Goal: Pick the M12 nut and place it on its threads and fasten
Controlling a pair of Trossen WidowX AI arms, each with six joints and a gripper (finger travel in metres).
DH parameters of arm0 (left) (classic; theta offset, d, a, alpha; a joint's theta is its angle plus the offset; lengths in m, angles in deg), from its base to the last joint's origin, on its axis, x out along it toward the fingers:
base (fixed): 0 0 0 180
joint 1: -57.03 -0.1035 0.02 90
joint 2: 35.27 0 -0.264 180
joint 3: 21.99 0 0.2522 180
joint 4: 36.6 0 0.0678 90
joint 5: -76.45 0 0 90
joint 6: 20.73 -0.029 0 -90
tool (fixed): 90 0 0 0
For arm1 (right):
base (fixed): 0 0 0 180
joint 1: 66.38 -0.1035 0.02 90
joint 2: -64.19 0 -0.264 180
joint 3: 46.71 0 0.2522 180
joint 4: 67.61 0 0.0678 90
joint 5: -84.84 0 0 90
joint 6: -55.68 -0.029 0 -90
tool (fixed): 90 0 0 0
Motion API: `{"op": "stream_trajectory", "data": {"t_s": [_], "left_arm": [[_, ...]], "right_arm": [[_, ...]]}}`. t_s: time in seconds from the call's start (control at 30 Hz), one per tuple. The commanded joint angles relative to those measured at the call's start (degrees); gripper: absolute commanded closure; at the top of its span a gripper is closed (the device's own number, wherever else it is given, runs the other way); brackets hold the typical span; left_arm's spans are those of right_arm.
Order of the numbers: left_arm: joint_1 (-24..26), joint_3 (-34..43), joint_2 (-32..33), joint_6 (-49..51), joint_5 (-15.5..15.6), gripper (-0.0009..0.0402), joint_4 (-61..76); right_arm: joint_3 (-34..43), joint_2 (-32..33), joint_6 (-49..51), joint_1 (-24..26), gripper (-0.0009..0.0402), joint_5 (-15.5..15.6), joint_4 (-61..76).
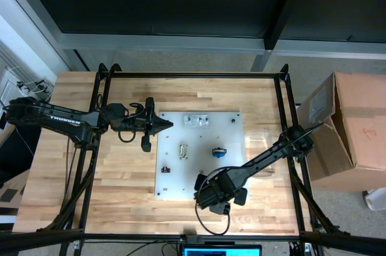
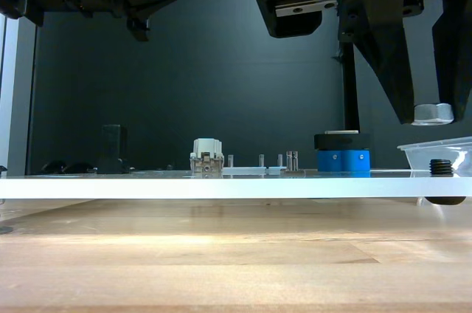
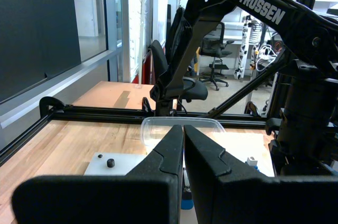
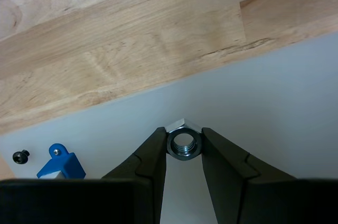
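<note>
Currently I read the scene from the near edge outward. The table carries the white board, and the stud stands bare on the board's near right edge, ribs showing, with nothing on it.

Above it hangs the right gripper, pointing straight down and clamped on the nut. The right wrist view shows the nut pinched across its flats at the fingertips, bore vertical. I judge that this grip leaves the bore open from below, so the thread can enter. In the low view the nut sits clear above the stud and a touch to its left. I cannot tell how the two line up in depth, because the arm covers that corner in the high view.

I judge the step in hand to be alignment before descent. The next move calls for a square, centred lowering, then rotation; a tilted start risks cross-threading.

Further back on the board stand a blue block and a grey connector. The clear tray lies just beside the board's right edge.

Farthest off, the left gripper hovers high over the board's far left edge, fingers together and holding nothing, well apart from the stud.
</note>
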Motion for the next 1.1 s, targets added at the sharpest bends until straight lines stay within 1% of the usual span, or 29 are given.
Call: {"op": "stream_trajectory", "data": {"t_s": [0.03, 0.17, 0.33, 0.7, 1.1], "left_arm": [[0.00, 0.02, 0.00, -0.02, 0.00, 0.0393, -0.02], [0.00, 0.02, 0.00, -0.02, 0.00, 0.0393, -0.02], [-0.02, 0.02, 0.00, -0.02, 0.00, 0.0393, -0.02], [0.00, 0.02, 0.00, -0.02, 0.00, 0.0393, -0.02], [-0.02, 0.02, 0.00, -0.02, 0.00, 0.0393, -0.02]], "right_arm": [[0.00, -0.04, -0.07, -0.04, 0.0384, 0.00, -0.42], [-0.44, -0.04, -0.04, -0.15, 0.0384, -0.02, -1.51], [-0.61, 1.68, -0.59, -0.39, 0.0384, 0.17, -1.81], [-0.61, 3.19, -0.76, -0.68, 0.0384, 0.24, -2.49], [-1.07, 3.80, -3.80, -0.55, 0.0384, 0.44, -3.41]]}}
